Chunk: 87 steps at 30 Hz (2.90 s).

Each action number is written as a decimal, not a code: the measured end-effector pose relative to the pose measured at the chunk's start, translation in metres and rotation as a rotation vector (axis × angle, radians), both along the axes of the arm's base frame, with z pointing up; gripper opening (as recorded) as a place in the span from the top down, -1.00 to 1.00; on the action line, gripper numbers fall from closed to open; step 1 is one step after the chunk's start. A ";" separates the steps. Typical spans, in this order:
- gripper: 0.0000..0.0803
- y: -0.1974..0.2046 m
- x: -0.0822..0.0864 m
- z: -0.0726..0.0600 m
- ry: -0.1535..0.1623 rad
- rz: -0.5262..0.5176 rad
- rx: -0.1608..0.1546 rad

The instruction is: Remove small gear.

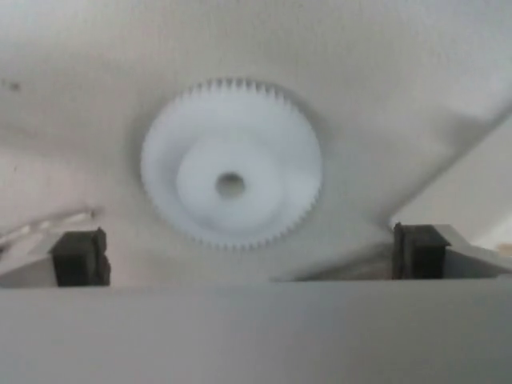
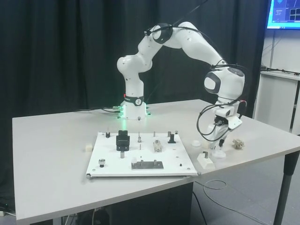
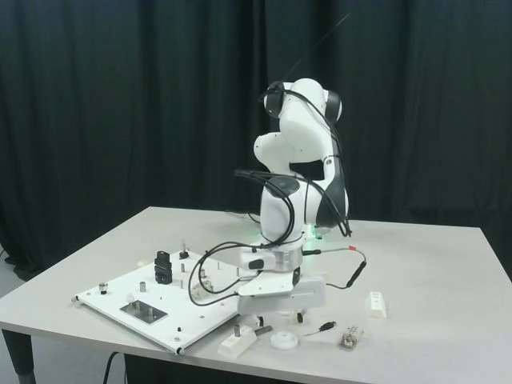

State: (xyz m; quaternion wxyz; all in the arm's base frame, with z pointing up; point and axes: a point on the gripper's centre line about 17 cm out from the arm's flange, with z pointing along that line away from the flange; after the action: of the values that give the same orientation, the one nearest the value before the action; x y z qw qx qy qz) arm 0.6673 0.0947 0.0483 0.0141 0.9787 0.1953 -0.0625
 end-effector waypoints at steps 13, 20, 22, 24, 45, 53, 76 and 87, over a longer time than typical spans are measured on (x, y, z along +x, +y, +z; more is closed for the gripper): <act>-0.98 -0.010 -0.008 0.030 0.027 0.007 -0.012; -0.99 -0.013 -0.010 0.035 0.031 0.022 -0.014; -0.99 -0.014 -0.011 0.036 0.032 0.029 -0.015; -0.99 -0.015 -0.012 0.037 0.033 0.032 -0.017; -0.99 -0.034 -0.009 0.039 0.026 0.024 -0.035; -0.99 -0.071 -0.004 0.041 0.020 0.016 -0.078; -0.99 -0.259 -0.011 0.070 0.007 -0.019 -0.119; -0.99 -0.334 -0.031 0.070 -0.015 -0.013 -0.059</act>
State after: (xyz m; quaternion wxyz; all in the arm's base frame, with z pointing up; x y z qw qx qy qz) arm 0.6361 -0.2389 0.1186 0.0438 0.9795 0.1868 -0.0609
